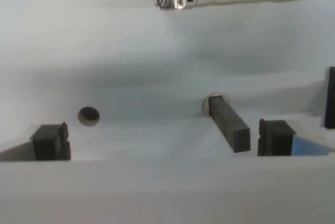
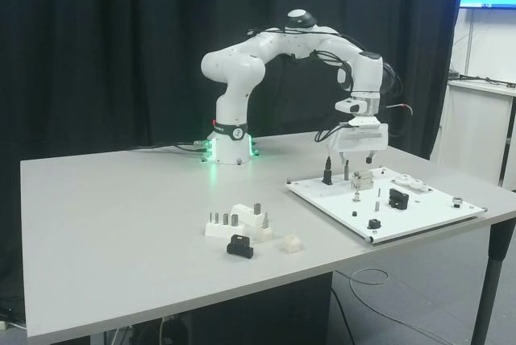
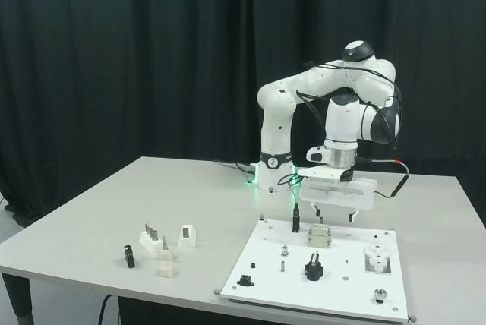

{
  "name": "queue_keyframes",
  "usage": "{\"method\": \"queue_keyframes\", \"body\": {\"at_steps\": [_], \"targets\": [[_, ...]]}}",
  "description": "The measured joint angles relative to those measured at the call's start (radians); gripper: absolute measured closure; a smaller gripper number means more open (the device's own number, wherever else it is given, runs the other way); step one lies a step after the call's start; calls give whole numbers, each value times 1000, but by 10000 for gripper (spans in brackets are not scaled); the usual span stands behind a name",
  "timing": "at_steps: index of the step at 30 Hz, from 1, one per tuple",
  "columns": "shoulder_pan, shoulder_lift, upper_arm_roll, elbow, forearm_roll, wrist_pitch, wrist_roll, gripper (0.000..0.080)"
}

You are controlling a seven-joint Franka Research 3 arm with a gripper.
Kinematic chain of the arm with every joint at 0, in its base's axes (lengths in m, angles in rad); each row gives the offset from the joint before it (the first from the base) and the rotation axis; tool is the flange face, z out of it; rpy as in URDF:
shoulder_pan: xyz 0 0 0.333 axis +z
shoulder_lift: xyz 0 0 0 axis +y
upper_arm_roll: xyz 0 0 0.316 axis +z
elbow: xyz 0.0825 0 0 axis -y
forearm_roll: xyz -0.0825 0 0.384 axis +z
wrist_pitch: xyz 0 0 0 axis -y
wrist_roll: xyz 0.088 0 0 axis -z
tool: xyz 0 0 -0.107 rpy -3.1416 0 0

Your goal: Insert square peg 3.

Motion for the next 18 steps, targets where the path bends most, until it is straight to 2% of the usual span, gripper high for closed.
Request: {"method": "queue_keyframes", "body": {"at_steps": [18], "targets": [[-3,-2,16,21,2,-4,25,3]]}}
